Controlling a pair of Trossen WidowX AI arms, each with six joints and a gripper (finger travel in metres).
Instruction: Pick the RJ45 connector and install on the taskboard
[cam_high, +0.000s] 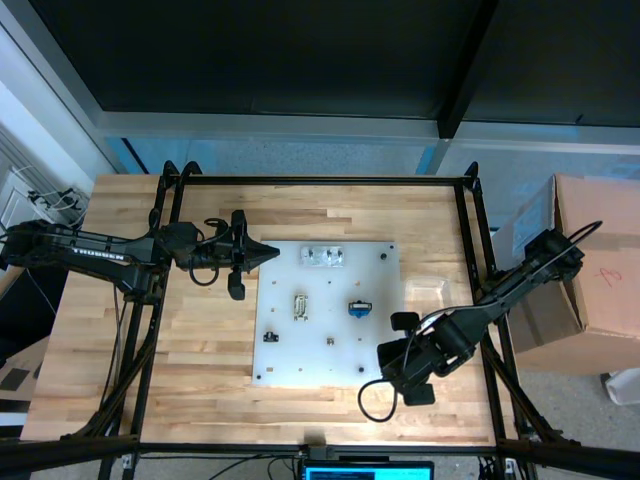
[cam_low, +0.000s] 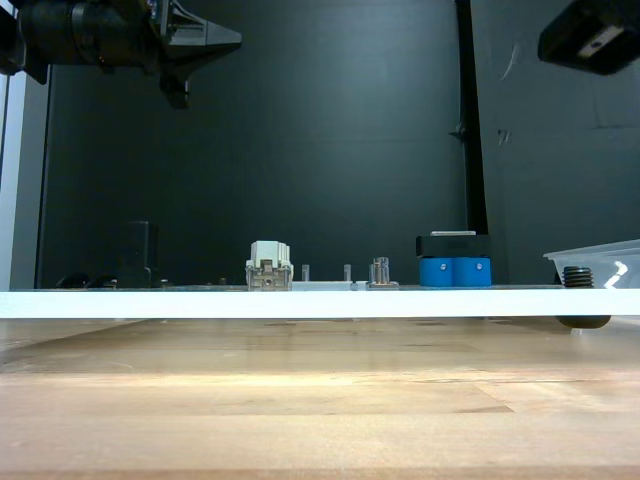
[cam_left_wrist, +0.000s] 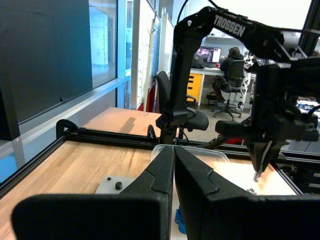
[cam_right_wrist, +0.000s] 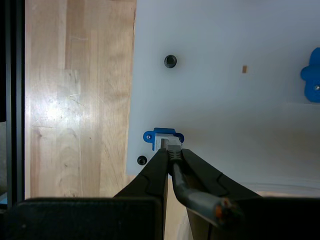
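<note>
Two pincers: the right pincer (cam_right_wrist: 172, 152), over the taskboard's (cam_high: 300, 350) five-o'clock corner, clamps the RJ45 connector (cam_right_wrist: 171, 144) (cable (cam_right_wrist: 192, 197) trailing) over its blue seat (cam_right_wrist: 149, 136), apparently lined up for insertion; the left pincer (cam_high: 270, 253), pressed closed, hovers at ten o'clock.

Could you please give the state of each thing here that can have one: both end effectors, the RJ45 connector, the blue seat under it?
left end effector: shut, empty, raised over the taskboard's left edge.
right end effector: shut on the RJ45 connector, over the taskboard's near right corner.
RJ45 connector: held, cable trailing, over the blue seat, seemingly clear of it.
blue seat: fixed on the taskboard.
</note>
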